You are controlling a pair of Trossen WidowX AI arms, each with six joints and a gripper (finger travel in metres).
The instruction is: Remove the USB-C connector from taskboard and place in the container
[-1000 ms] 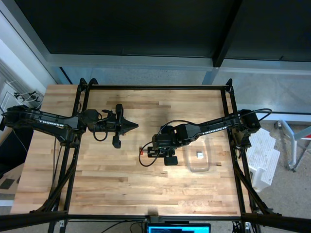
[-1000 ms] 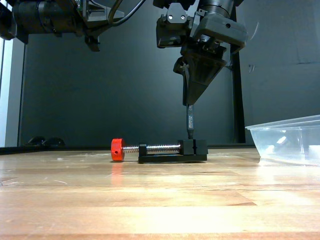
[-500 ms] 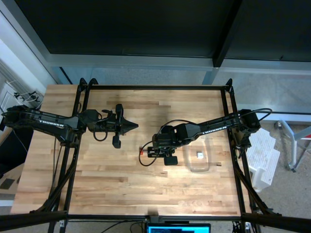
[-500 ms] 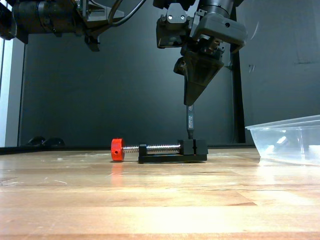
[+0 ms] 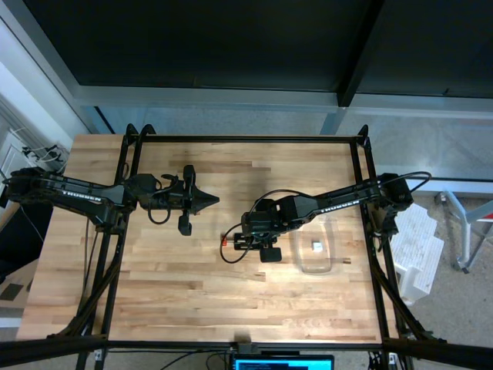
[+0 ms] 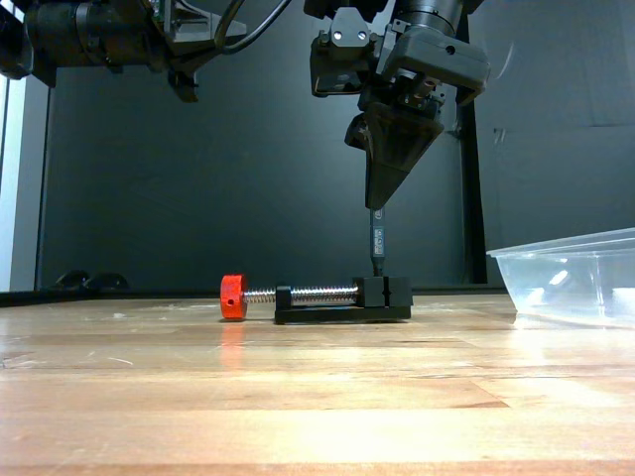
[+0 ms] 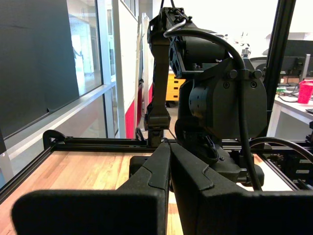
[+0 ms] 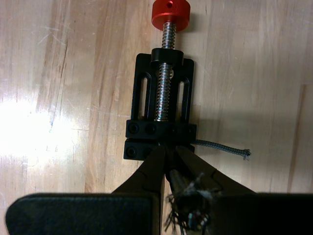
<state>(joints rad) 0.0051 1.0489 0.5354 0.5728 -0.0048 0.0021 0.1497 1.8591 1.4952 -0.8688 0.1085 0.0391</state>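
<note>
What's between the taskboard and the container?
Only bare table, shown in the low view. Right gripper is above the taskboard, shut on the connector; left gripper, shut, hangs over the table's left.

Black taskboard [image 6: 342, 300], red-orange knob [image 6: 232, 297]

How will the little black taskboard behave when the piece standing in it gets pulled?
Probably light: nothing visibly fastens the taskboard down, so it may lift or tilt when the right claw, shut on the upright piece, pulls. Flat-based, it shouldn't roll. The left claw hangs shut over the table's left.
</note>
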